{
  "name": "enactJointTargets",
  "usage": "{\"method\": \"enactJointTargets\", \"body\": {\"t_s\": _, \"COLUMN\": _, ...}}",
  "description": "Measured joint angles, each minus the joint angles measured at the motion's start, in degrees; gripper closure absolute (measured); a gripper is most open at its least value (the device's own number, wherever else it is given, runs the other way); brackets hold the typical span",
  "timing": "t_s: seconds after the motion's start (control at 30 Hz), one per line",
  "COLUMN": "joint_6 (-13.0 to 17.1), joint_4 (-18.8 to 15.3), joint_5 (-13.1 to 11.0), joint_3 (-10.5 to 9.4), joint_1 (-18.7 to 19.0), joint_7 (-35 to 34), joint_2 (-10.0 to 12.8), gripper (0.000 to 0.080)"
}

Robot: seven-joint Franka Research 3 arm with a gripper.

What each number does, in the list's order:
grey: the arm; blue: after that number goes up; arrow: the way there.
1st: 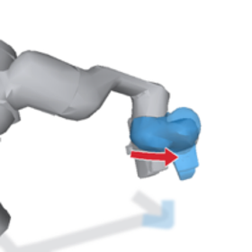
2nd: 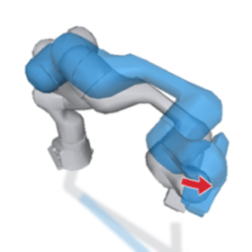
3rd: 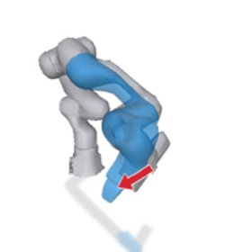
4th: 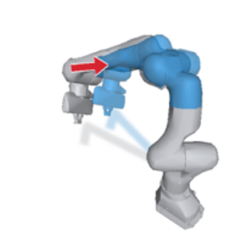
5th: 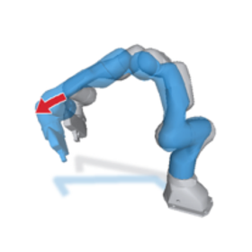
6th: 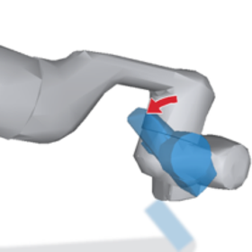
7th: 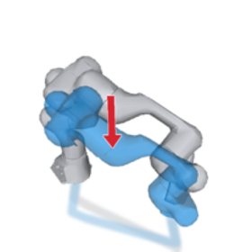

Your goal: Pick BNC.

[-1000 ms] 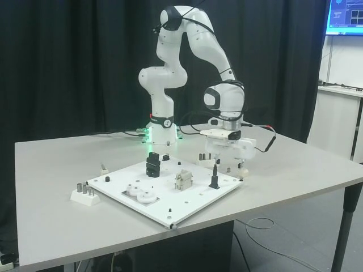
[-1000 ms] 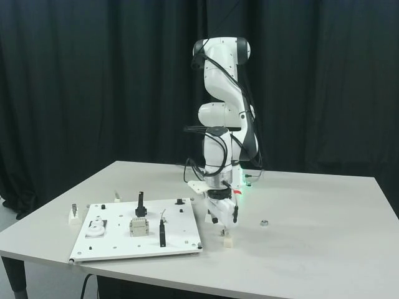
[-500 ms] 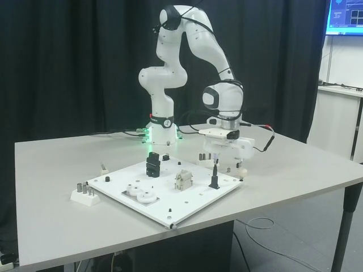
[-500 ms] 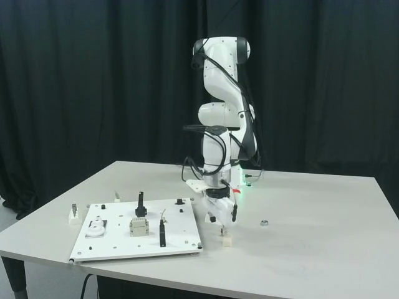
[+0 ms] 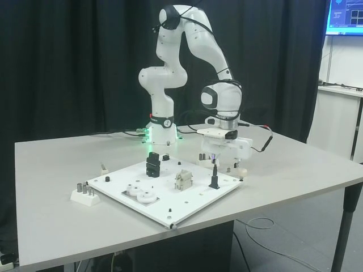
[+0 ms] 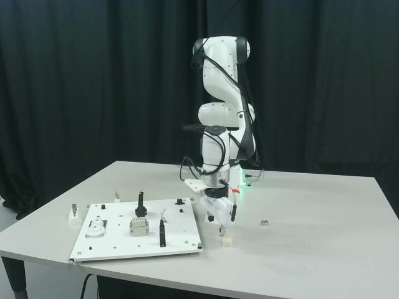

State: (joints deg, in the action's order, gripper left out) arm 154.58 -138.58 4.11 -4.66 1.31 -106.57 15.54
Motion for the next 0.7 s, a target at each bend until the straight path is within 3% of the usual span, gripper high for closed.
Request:
{"method": "enactJointTargets", "body": {"t_s": 0.4, "joint_6": 0.35, "joint_4": -0.73, "joint_5": 0.0, "joint_3": 0.02, "joint_1": 0.21, "joint_7": 0.61, "joint_2": 0.24, "gripper": 0.0003}}
{"method": "enactJointTargets", "body": {"t_s": 0.7, "joint_6": 2.23, "joint_4": -0.74, "joint_5": 0.0, "joint_3": 0.02, "joint_1": 0.98, "joint_7": 0.67, "joint_2": 1.49, "gripper": 0.0003}}
